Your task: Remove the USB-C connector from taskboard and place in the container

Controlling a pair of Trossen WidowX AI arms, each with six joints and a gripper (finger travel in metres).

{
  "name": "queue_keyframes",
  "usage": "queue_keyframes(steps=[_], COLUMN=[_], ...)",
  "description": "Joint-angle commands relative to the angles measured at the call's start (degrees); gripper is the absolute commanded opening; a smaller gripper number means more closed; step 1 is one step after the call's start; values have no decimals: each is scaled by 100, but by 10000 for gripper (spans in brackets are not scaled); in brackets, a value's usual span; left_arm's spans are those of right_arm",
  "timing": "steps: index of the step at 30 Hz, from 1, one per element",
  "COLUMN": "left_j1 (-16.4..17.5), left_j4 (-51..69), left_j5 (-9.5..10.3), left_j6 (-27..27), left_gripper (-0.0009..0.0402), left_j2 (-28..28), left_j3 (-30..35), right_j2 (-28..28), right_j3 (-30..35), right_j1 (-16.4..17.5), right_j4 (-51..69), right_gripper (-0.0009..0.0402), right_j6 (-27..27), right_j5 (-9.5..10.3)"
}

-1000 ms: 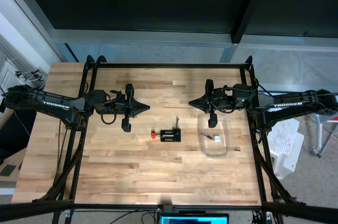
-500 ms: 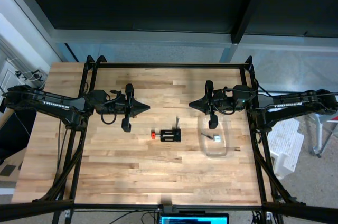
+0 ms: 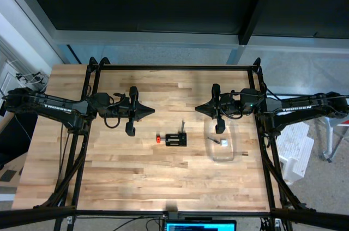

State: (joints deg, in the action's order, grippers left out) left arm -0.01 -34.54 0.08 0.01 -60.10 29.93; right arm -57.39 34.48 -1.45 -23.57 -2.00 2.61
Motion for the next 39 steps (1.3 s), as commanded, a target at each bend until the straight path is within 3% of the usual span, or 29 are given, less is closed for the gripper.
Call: queue_keyframes(steps=[1, 39], left_j1=[2, 0], left_j4=[0, 0], left_j5=[-2, -2], left_j6=[-2, -2], left_gripper=[0, 0], left_j2=[0, 0], left_j3=[2, 2], right_j2=[-4, -4], right_j3=[2, 4], right_j1=[0, 11], right_j4=[7, 11], right_gripper=[0, 0], right_j6=[-2, 98], right_j5=[-9, -2])
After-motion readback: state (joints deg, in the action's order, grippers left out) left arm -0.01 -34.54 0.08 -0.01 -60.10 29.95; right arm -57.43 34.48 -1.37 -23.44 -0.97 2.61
